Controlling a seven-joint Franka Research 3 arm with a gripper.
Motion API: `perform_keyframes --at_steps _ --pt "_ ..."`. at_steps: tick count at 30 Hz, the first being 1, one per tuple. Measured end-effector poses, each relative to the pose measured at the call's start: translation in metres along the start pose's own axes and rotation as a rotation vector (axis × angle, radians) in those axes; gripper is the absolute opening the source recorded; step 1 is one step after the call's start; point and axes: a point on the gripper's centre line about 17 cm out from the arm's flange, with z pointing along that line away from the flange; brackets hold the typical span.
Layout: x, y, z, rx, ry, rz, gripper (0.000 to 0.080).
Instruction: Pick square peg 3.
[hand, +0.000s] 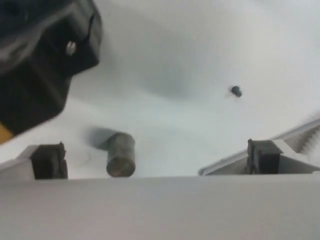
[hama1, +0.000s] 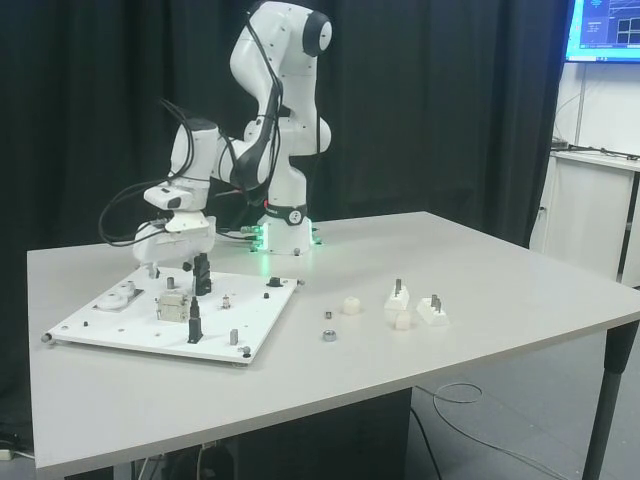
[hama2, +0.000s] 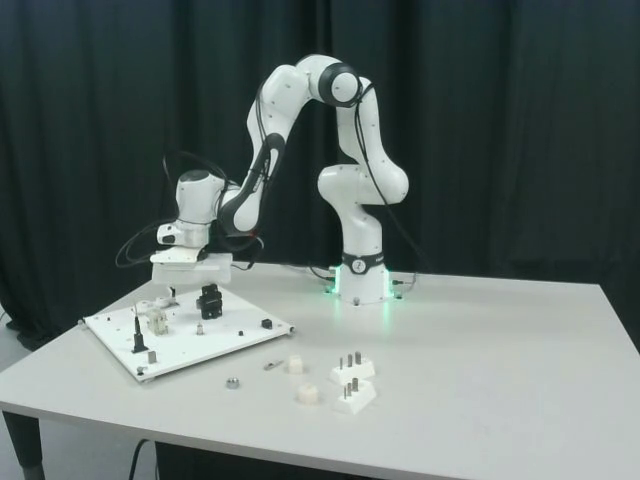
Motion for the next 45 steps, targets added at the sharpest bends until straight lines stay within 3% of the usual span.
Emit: perform_keyframes --at_steps 8,20,38,45 --pt "0.006 0.017 -0.011 -0.032 0.002 -0.015 0.08" --pt "-0.009 0.046 -0.028 -0.086 -0.026 -0.046 0.08" --pt "-0.024 0.058 -0.034 -0.104 -0.041 -0.042 0.08" --pt "-0.023 0.064 -0.045 -0.101 -0.035 -0.032 0.08"
